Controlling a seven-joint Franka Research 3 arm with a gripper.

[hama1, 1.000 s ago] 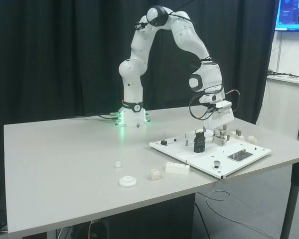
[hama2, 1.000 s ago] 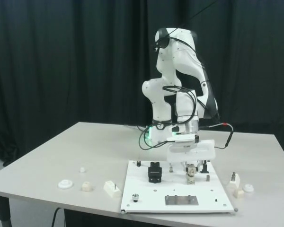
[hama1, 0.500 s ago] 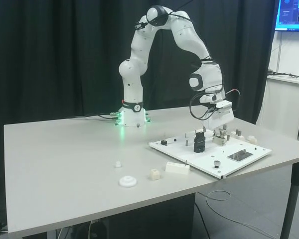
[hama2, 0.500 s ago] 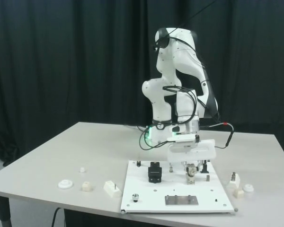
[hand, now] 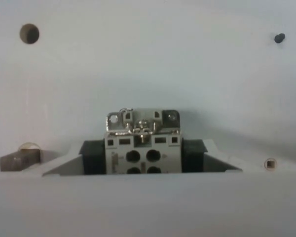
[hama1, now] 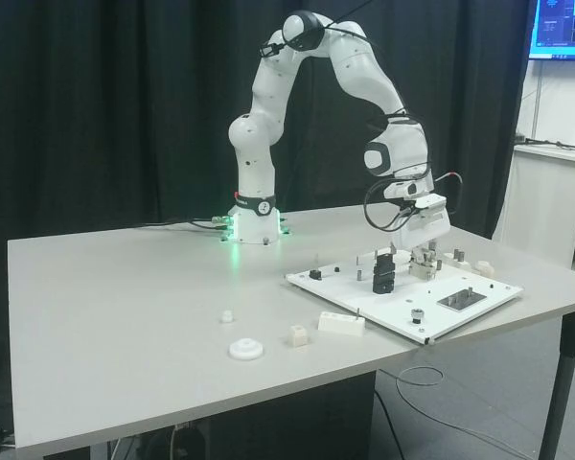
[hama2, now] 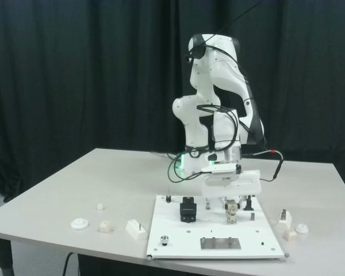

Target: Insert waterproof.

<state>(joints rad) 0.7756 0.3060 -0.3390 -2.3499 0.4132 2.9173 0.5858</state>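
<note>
Gripping the waterproof connector (hand: 142, 148), end effector (hama2: 232, 208) closed on it just above the white board (hama2: 178, 241). Best lowered straight, untilted, gently pressing home.

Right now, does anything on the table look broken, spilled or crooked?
Nothing stands out. The white board lies flat on the grey table, its parts upright, and small white pieces sit loose beside it.

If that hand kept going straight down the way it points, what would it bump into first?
Most likely the white board. The hand points down at it, with a small connector between its fingers; that part would touch the board first, though the gap left is hard to judge.
</note>
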